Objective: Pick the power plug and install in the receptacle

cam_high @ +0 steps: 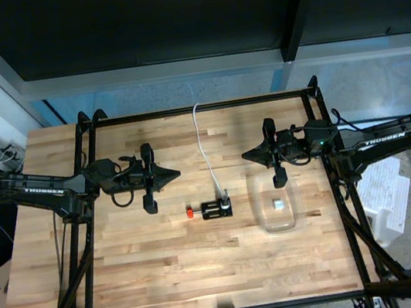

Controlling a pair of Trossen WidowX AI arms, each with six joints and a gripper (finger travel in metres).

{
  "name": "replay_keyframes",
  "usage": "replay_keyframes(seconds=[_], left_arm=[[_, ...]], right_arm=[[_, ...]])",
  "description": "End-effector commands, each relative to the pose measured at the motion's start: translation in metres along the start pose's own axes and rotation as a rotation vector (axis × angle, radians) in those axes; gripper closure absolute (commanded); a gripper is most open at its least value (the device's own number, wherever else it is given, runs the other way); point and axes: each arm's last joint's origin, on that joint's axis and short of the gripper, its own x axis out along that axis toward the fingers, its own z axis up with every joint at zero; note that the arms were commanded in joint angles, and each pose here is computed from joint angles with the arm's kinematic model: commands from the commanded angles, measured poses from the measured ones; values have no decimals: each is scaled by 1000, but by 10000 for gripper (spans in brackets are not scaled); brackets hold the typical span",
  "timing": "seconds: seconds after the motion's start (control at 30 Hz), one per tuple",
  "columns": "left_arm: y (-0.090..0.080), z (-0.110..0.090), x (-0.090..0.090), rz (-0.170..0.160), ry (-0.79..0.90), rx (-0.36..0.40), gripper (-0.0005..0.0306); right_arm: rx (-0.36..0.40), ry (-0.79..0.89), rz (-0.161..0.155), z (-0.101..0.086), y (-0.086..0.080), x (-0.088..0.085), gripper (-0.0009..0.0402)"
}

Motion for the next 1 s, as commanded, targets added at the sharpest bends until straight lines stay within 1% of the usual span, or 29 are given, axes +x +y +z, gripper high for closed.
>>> replay_keyframes(seconds=[0.03, 0.63, 1.0], left_arm=[[0, 0, 0, 0, 0, 0, 300], [0, 0, 0, 0, 0, 0, 300], [0, 0, 0, 0, 0, 0, 300]], right_arm=[[-2, 0, 1, 0, 0, 0, 393], [-2, 2, 1, 0, 0, 0, 393], [-2, 40, 0, -4, 0, 0, 393]])
